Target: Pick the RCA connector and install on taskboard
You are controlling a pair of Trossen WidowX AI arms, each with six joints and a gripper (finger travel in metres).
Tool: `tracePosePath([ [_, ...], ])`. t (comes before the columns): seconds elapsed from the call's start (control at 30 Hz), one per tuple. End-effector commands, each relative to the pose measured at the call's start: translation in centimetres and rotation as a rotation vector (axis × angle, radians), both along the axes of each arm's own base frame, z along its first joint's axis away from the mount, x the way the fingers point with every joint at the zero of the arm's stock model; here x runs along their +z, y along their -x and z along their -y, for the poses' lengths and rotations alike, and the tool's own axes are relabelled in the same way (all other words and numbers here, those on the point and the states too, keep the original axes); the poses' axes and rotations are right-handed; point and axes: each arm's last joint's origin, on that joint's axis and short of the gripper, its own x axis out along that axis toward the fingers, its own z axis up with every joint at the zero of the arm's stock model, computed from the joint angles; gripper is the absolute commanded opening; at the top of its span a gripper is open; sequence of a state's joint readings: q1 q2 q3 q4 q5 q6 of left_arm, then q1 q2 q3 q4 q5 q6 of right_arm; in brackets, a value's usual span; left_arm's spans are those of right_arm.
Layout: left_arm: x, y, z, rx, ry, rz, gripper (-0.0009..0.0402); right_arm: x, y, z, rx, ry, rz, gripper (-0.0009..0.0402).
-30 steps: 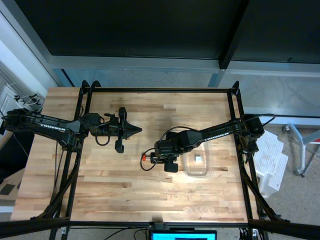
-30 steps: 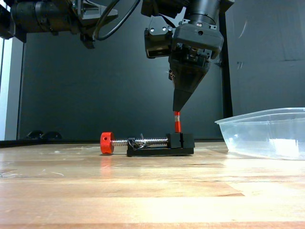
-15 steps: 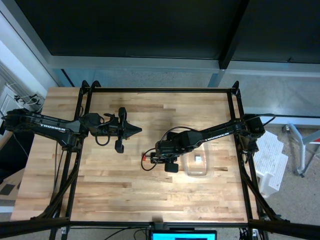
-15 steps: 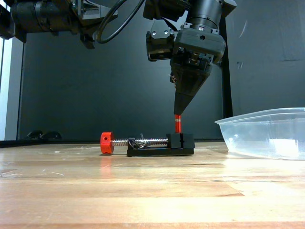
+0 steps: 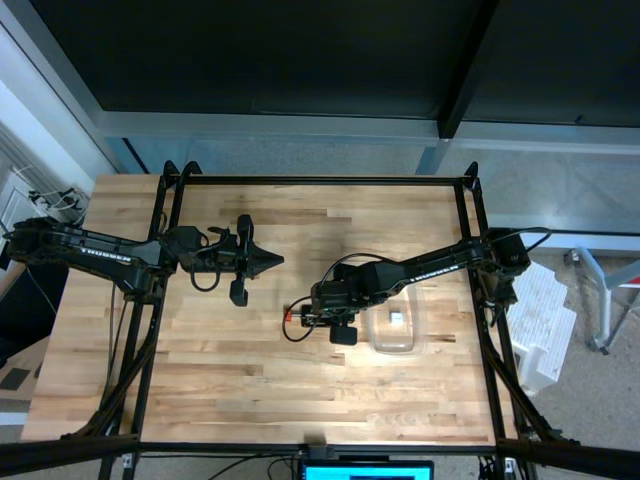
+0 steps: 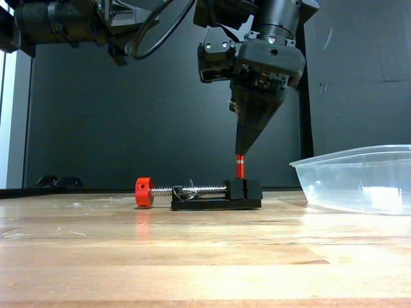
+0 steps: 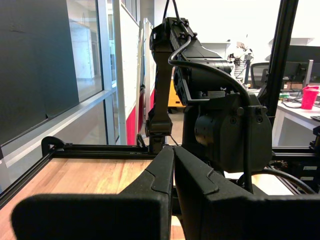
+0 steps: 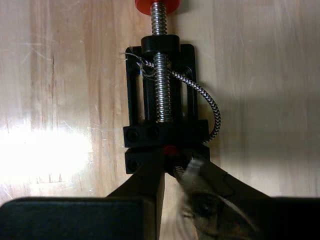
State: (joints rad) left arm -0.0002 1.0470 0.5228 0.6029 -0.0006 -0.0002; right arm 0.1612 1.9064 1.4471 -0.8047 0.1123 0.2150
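Two black robot arms reach in over the pale wooden tabletop [image 5: 250, 380], and only the right one is at work. The left hand [image 5: 275, 261] hangs parked well to the left of the work, its fingers pressed together on nothing. The right hand [image 6: 242, 146] points straight down over the near end of the taskboard, its fingers drawn narrow and pinching the top of the RCA connector. A clear plastic tray [image 6: 359, 183] sits just to the right, apart from the work and, by my reading, out of the way. The taskboard [image 6: 215, 194], a small black rectangular block, lies flat with a silvery threaded screw [image 8: 159, 85] along its top and a red-orange knob [image 6: 144, 192] at its far left end. A thin black-and-white braided wire [image 8: 207, 102] loops off its side, close to the fingers, and could snag them. The RCA connector [image 6: 239, 167], a tiny red plug with a silvery band, stands upright with its foot at the block's top. Insertion looks to be the step in hand; next comes a straight downward press, then release. A small white square piece [image 5: 397, 317] lies in the tray.
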Motion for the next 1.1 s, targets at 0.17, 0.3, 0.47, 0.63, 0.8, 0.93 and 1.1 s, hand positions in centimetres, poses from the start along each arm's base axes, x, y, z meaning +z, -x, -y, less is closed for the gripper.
tracePosePath([
  [0.17, 0.0, 0.0, 0.0, 0.0, 0.0, 0.0, 0.0, 0.9, 0.1, 0.0, 0.007, 0.003, 0.02, 0.0111],
  [0.3, 0.0, 0.0, 0.0, 0.0, 0.0, 0.0, 0.0, 1.6, 0.4, 0.1, 0.006, 0.02, 0.029, 0.0137],
  [0.47, 0.0, 0.0, 0.0, 0.0, 0.0, 0.0, 0.0, 2.6, 1.2, 0.2, 0.011, 0.022, 0.023, 0.0163],
  [0.63, 0.0, 0.0, 0.0, 0.0, 0.0, 0.0, 0.0, 3.8, 2.1, 0.3, 0.018, 0.022, 0.028, 0.0174],
  [0.8, 0.0, 0.0, 0.0, 0.0, 0.0, 0.0, 0.0, 4.7, 2.8, 0.4, 0.019, 0.019, 0.039, 0.0172],
  [0.93, 0.0, 0.0, 0.0, 0.0, 0.0, 0.0, 0.0, 4.8, 3.1, 0.5, 0.031, 0.023, 0.038, 0.0171],
  [1.1, 0.0, 0.0, 0.0, 0.0, 0.0, 0.0, 0.0, 5.0, 3.4, 0.5, 0.035, 0.024, 0.039, 0.0171],
])
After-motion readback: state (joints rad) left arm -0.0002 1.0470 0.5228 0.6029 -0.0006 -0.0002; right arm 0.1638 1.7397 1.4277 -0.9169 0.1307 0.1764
